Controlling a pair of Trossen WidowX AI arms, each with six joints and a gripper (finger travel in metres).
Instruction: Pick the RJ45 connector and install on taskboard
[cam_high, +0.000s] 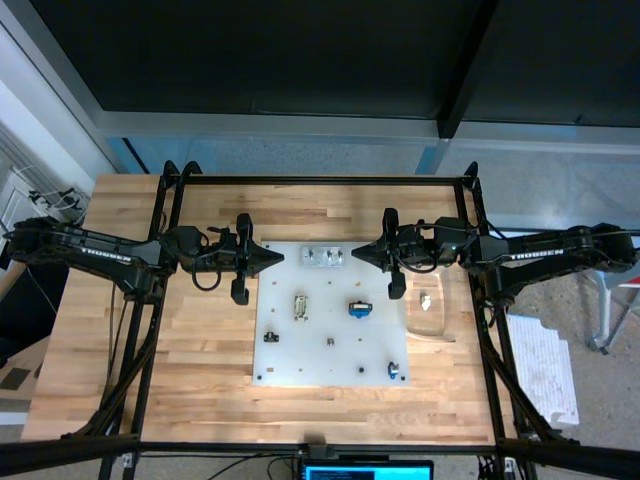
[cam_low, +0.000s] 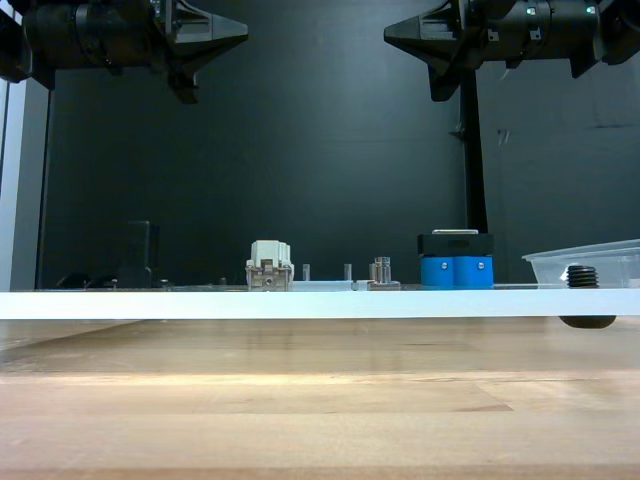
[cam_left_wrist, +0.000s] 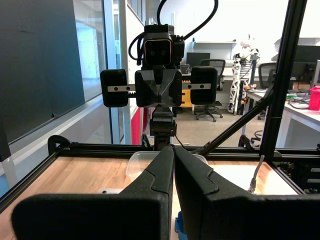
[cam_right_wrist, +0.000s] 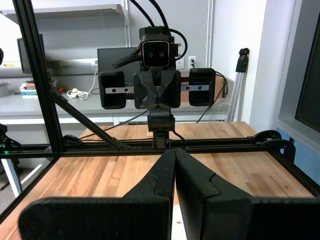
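Note:
Both arms hang parked high over the table's far half. My left gripper (cam_high: 281, 258) is shut with nothing in it, over the left edge of the white board (cam_high: 300, 350). My right gripper (cam_high: 354, 253) is likewise shut and empty, over the board's far side. The clear tray (cam_high: 424, 328) holds the white block (cam_high: 425, 299), with nothing dark on it and no cable. The blue jack (cam_high: 396, 371) carries a greyish piece on top. A thin grey cable (cam_left_wrist: 256, 175) rises near that corner in the left wrist view. I cannot tell how deep the connector sits.
A blue part (cam_high: 360, 308), a pale housing (cam_high: 300, 306) and small metal fittings (cam_high: 325, 257) stand on the board. The black frame (cam_high: 320, 181) rings the wooden table. A screen (cam_high: 366, 470) sits at the near edge.

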